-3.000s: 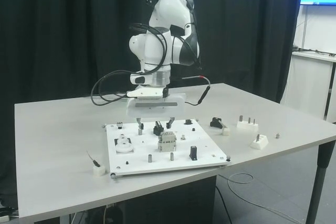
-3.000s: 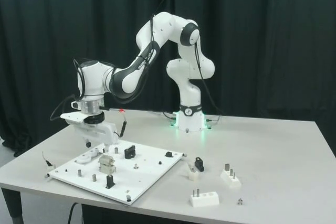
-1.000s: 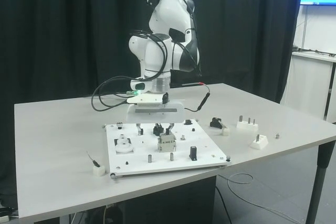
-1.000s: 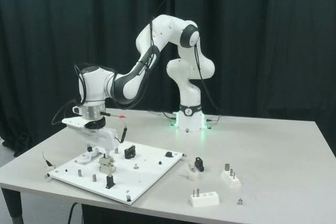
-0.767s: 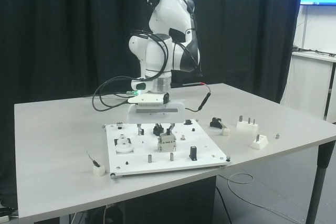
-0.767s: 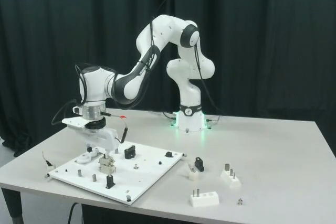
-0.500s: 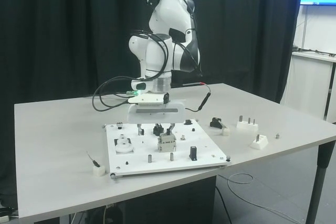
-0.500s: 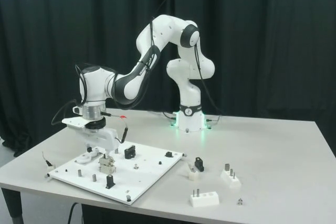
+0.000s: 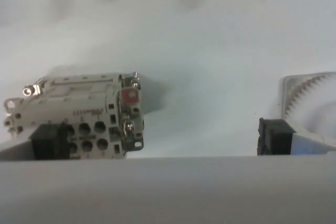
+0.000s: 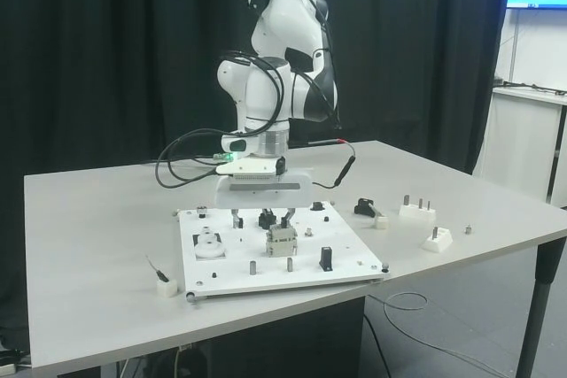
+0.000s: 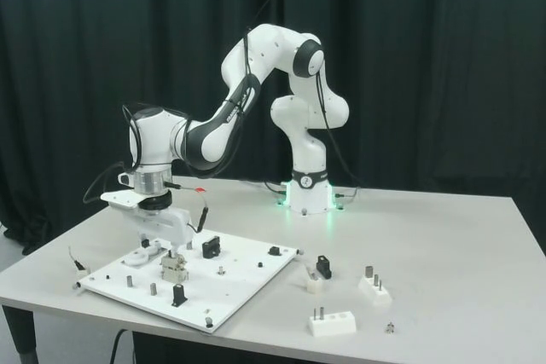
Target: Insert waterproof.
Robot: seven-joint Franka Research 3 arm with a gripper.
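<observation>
Tool: my tool (image 10: 263,216) hangs released, fingers spread wide, gripping nothing.
Connector: the connector (image 10: 282,241) sits on the board (image 10: 345,258), on the desk (image 10: 97,219).
Relation: it lies just below my tool, nearer one finger (image 9: 50,141) than the other (image 9: 273,136).

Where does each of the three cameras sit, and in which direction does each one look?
First room view: sits off the table's front edge, facing the white board with the arm behind it against the black curtain.
Second room view: sits to one side, showing the whole arm from base to gripper.
Wrist view: on the wrist, looking down; two black fingertips flank the connector.
Both room views share the board and that connector.
</observation>
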